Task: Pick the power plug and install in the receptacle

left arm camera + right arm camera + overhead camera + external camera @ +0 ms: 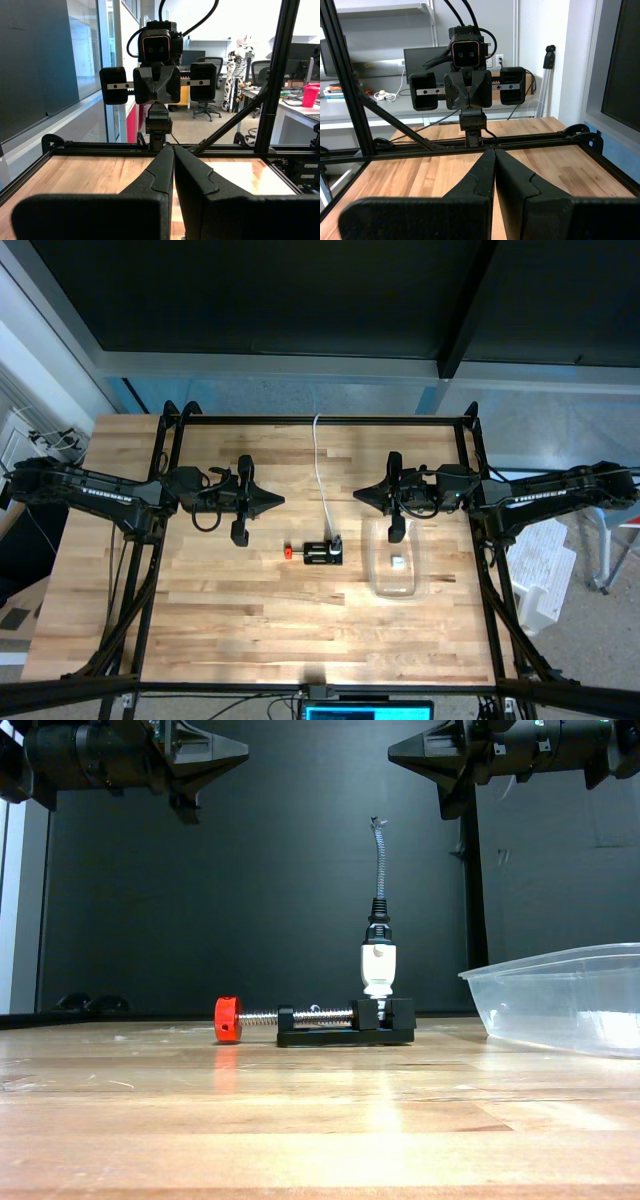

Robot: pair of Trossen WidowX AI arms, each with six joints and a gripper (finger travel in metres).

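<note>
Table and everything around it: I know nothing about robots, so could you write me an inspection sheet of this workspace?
Surface: wooden table, light planks.
Job's things: receptacle stands upright, clamped in the red-knobbed vise; power plug not made out.
Clutter: clear tray right of the vise, small white block inside.
Grippers: left gripper and right gripper both shut, held above the table, tips facing each other.
Cables: white cable runs from the table's far edge to the receptacle.
Surroundings: office chairs and desks beyond.
</note>
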